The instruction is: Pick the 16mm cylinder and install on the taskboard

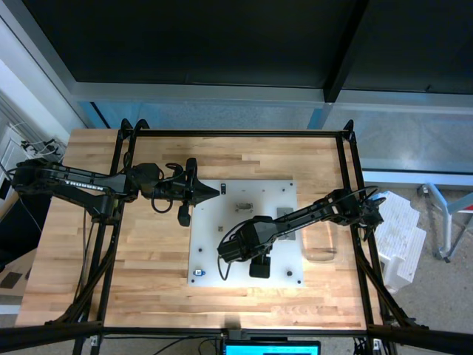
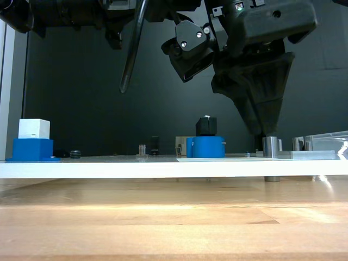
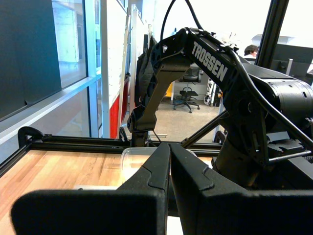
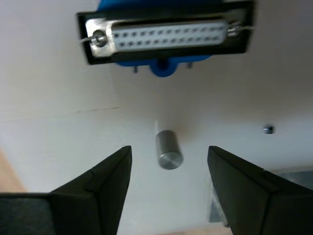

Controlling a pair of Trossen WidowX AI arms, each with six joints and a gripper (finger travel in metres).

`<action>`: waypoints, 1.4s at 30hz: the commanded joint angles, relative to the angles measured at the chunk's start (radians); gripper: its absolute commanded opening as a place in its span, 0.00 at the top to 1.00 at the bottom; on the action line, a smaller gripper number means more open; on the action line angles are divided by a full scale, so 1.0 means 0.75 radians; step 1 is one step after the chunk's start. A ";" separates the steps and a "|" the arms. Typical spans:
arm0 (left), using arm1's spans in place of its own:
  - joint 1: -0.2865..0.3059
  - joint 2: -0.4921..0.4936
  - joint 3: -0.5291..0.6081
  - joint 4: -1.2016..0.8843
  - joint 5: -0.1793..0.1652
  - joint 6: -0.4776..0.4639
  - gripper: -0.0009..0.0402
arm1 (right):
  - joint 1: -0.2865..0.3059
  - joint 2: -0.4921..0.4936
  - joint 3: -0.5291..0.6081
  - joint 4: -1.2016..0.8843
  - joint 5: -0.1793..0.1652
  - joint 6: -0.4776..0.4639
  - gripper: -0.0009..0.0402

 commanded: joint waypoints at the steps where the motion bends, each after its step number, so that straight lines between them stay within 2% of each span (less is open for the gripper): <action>1: 0.000 0.000 0.000 0.000 0.001 0.001 0.98 | 0.001 -0.021 -0.003 -0.010 0.017 0.002 0.41; 9: 0.001 0.000 0.000 0.001 0.001 0.001 0.98 | 0.002 -0.095 -0.080 0.005 0.015 -0.001 0.41; 15: 0.000 0.000 0.000 0.001 0.001 0.001 0.98 | 0.008 -0.254 -0.269 0.136 0.018 -0.001 0.41; 19: 0.000 0.000 0.000 0.000 0.001 0.001 0.98 | 0.018 -0.367 -0.422 0.255 0.063 -0.005 0.41; 23: 0.000 0.001 0.000 0.000 0.001 0.001 0.98 | 0.025 -0.457 -0.546 0.344 0.065 -0.010 0.41; 25: 0.000 0.000 0.000 0.000 0.001 0.001 0.98 | 0.031 -0.483 -0.579 0.357 0.082 -0.011 0.41; 29: 0.000 0.000 0.000 0.000 0.001 0.001 0.98 | 0.035 -0.522 -0.629 0.395 0.084 -0.040 0.42; 32: 0.000 0.000 0.000 0.001 0.001 0.001 0.98 | 0.035 -0.567 -0.662 0.428 0.091 -0.082 0.46; 35: 0.000 0.000 0.000 0.000 0.001 0.001 0.98 | 0.012 -0.633 -0.718 0.498 0.116 -0.134 0.52; 42: 0.000 0.000 0.000 -0.001 0.001 0.001 0.98 | -0.101 -0.856 -0.894 0.761 0.116 -0.266 0.67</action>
